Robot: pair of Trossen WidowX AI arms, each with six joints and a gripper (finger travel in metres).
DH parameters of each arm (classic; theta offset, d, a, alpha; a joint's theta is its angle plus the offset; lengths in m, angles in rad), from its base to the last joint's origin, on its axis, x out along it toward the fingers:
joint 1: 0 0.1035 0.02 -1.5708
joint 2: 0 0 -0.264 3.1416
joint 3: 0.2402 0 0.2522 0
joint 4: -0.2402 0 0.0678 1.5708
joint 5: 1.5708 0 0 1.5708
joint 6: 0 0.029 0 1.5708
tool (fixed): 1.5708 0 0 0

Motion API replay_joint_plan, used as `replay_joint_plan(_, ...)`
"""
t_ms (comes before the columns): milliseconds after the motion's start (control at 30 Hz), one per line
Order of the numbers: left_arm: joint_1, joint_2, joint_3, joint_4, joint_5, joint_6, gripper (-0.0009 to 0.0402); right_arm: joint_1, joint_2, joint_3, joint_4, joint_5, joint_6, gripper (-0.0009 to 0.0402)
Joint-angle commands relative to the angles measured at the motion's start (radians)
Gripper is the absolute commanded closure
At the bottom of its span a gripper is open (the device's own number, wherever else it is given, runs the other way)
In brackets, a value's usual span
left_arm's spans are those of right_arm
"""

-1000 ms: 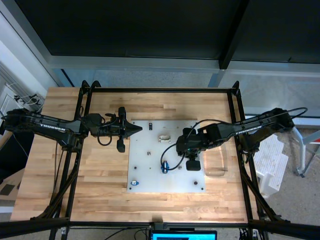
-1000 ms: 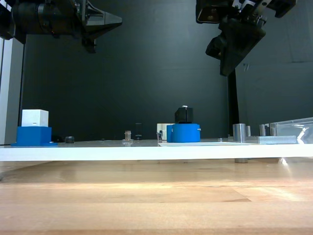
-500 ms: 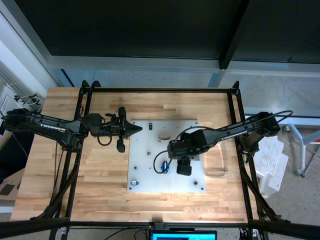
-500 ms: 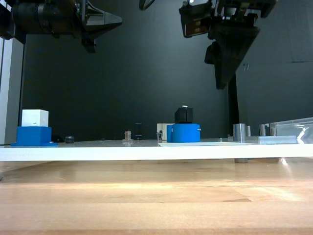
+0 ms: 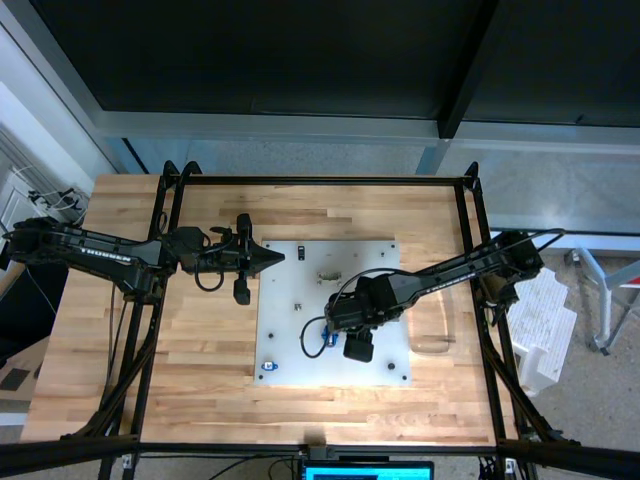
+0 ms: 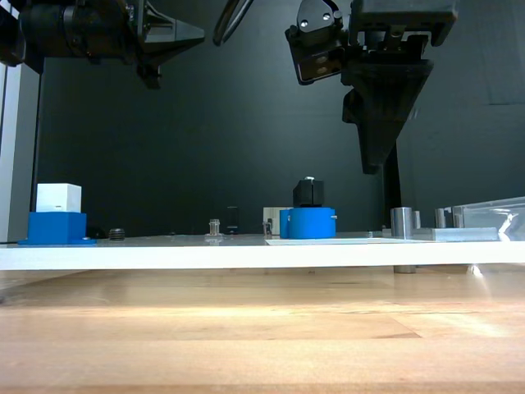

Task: Remove the 16mm cylinder and place in the container

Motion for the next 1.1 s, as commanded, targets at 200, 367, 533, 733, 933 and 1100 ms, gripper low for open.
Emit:
replay_joint_plan(200, 0.000, 0.000, 0.000, 0.000, 0.000, 0.000, 0.0393, 0.008, 0.042, -0.004, 0.000, 0.000, 0.038, 0.0208)
replay_joint_plan(367, 0.000, 0.000, 0.000, 0.000, 0.000, 0.000, 0.0393, 0.011, 0.070, -0.005, 0.006, 0.000, 0.055, 0.0208)
replay_joint_plan(533, 0.000, 0.000, 0.000, 0.000, 0.000, 0.000, 0.0393, 0.014, 0.074, -0.012, 0.032, 0.001, 0.065, 0.0208)
replay_joint_plan(733, 0.000, 0.000, 0.000, 0.000, 0.000, 0.000, 0.0393, 0.014, 0.074, -0.033, 0.058, 0.001, 0.074, 0.0208)
replay_joint_plan(933, 0.000, 0.000, 0.000, 0.000, 0.000, 0.000, 0.0393, 0.014, 0.074, -0.054, 0.085, 0.002, 0.074, 0.0213)
replay_joint_plan(1100, 0.000, 0.000, 0.000, 0.000, 0.000, 0.000, 0.0393, 0.013, 0.074, -0.063, 0.106, 0.002, 0.074, 0.0233)
